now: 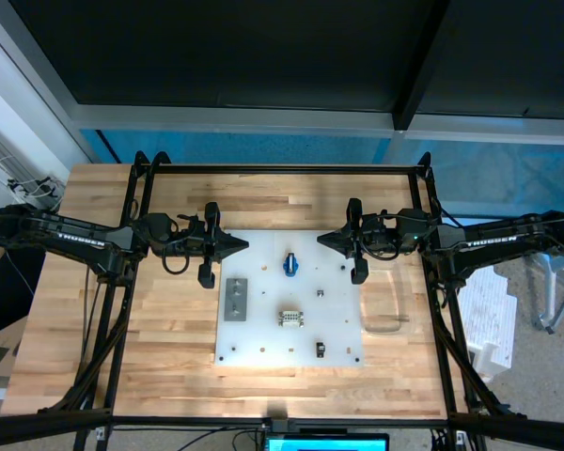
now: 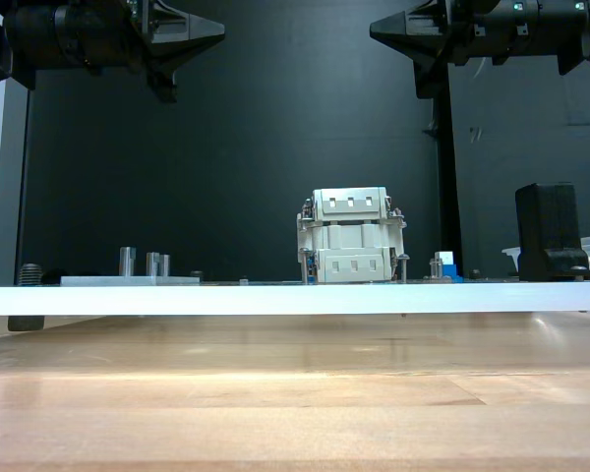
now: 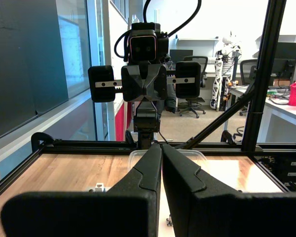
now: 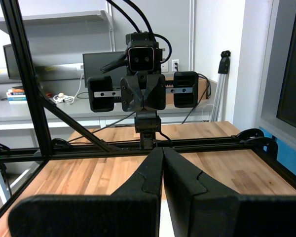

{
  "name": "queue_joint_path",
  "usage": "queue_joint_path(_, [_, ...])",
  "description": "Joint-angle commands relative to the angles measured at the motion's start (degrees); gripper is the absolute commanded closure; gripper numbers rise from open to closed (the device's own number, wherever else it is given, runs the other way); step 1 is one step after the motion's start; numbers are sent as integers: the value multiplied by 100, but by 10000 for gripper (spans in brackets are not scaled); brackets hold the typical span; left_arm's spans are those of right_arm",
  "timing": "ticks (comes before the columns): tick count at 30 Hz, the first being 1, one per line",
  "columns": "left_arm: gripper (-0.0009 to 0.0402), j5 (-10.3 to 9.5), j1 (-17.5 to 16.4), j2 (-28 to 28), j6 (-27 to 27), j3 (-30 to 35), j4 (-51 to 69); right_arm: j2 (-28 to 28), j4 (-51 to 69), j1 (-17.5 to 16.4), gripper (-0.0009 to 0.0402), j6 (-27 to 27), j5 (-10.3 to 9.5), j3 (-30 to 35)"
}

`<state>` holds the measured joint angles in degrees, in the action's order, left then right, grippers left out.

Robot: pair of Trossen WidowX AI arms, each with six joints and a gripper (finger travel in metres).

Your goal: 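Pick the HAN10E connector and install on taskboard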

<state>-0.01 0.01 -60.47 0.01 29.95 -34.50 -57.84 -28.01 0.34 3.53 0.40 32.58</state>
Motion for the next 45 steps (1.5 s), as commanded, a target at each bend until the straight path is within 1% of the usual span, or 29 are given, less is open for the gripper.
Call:
queue_joint_path(1, [392,0,-2,-2,0,0,0,0,28,0,393,2,2,15])
queue_joint_path(45, [392,0,0,-2,0,0,0,0,160,0,393,4,2,13])
